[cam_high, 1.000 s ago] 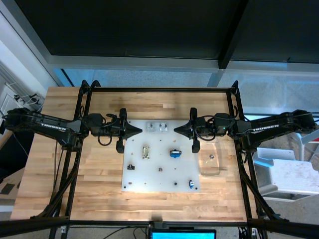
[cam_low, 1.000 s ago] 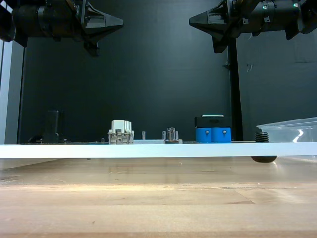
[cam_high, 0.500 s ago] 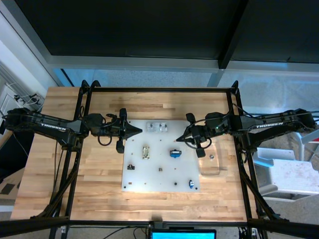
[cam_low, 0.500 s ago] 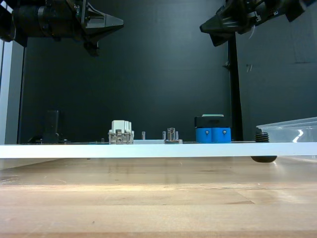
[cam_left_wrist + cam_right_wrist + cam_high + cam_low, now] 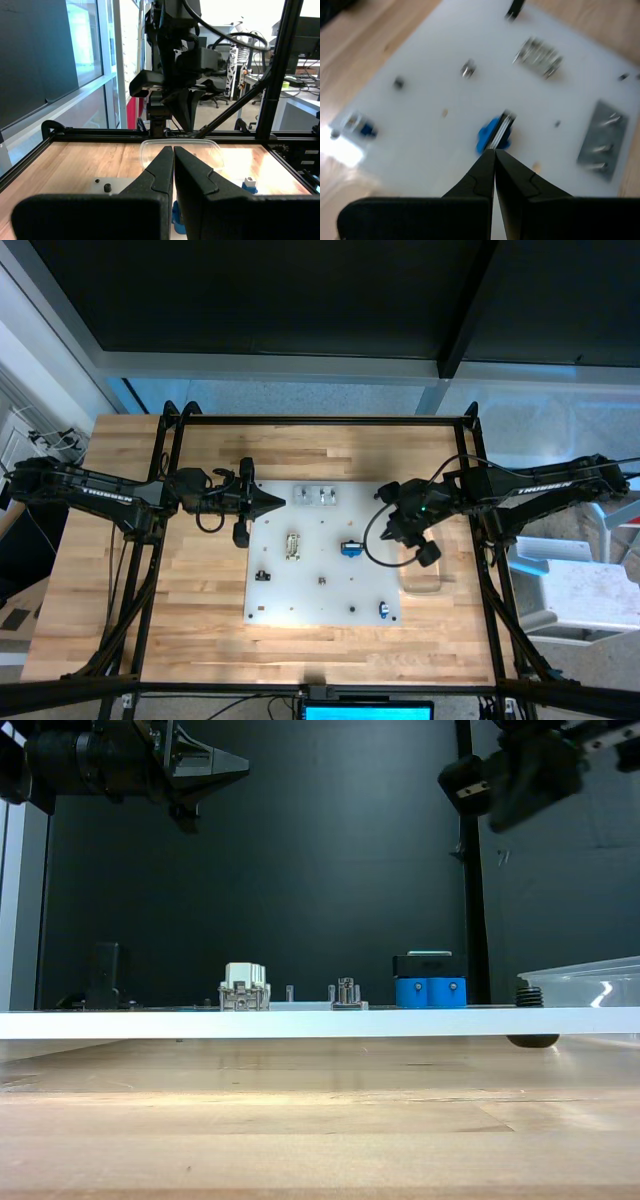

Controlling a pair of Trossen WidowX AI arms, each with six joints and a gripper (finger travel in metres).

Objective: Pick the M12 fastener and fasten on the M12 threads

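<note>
**Right arm is leaving its rest and heading for the tray**

The right tool [image 5: 495, 151] is no longer hanging level above the board's far right part, as it was 1 second ago. It is swinging out toward the board's right edge and tipping its nose down at the board [image 5: 310, 590], with the blue connector [image 5: 492, 135] lying just beyond its tips. Its 2 fingers are pressing together and carrying nothing. The left tool [image 5: 278, 502] is hanging high above the board's far left corner exactly as before, fingers likewise together and empty.

Half a second ago the nut was lying in the clear tray [image 5: 425, 590] just beside the board's right edge. The right arm is now covering that spot, so the nut itself is not showing. The stud [image 5: 528, 995] near the board's near right edge is showing its ribs, still bare.

By my reading, the pick is only beginning. The right tool is going to need to open before it can close on so small a piece.
</note>
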